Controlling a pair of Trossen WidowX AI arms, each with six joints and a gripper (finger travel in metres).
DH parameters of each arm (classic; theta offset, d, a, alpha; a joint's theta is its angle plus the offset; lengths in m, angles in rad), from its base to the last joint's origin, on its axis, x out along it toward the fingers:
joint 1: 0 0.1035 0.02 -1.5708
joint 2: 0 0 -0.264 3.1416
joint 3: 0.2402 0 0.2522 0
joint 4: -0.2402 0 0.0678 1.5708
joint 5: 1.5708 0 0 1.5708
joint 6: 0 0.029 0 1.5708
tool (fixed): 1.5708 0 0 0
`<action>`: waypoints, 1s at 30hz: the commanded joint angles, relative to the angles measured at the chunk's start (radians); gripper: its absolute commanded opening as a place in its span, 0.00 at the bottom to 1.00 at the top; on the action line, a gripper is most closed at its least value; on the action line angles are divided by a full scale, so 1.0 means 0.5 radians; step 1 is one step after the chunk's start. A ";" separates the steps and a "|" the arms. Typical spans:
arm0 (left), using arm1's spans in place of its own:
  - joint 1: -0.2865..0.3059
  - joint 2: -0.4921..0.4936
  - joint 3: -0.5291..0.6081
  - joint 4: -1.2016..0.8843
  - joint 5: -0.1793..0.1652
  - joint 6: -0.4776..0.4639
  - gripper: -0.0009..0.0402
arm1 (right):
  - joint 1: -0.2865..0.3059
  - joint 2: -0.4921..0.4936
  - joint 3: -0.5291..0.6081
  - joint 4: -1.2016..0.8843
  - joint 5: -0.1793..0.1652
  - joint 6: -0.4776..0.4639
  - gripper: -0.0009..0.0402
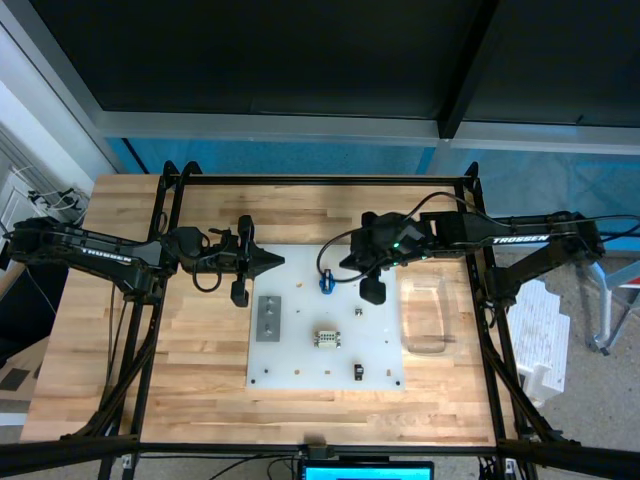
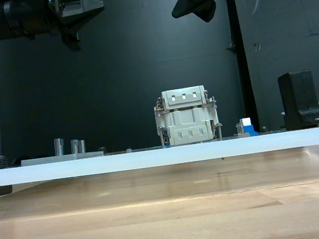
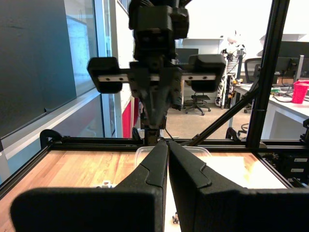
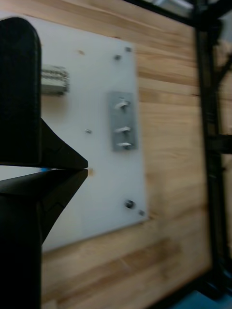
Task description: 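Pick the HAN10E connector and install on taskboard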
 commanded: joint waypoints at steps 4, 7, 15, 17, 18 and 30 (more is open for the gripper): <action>0.001 0.001 0.000 0.001 0.000 0.001 0.02 | -0.021 -0.179 -0.282 0.443 -0.002 -0.021 0.02; 0.001 0.001 0.000 0.001 0.000 0.001 0.02 | -0.022 -0.255 -0.410 0.645 -0.001 -0.031 0.02; 0.001 0.001 0.000 0.001 0.000 0.001 0.02 | -0.026 -0.409 -0.723 1.188 -0.001 -0.035 0.02; 0.000 0.001 0.000 0.001 0.000 0.001 0.02 | -0.027 -0.433 -0.777 1.268 -0.001 -0.036 0.02; 0.000 0.001 0.000 0.001 0.000 0.001 0.02 | -0.029 -0.450 -0.803 1.307 -0.001 -0.036 0.02; 0.000 0.001 0.000 0.001 0.000 0.001 0.02 | -0.047 -0.558 -1.138 1.785 -0.005 0.024 0.02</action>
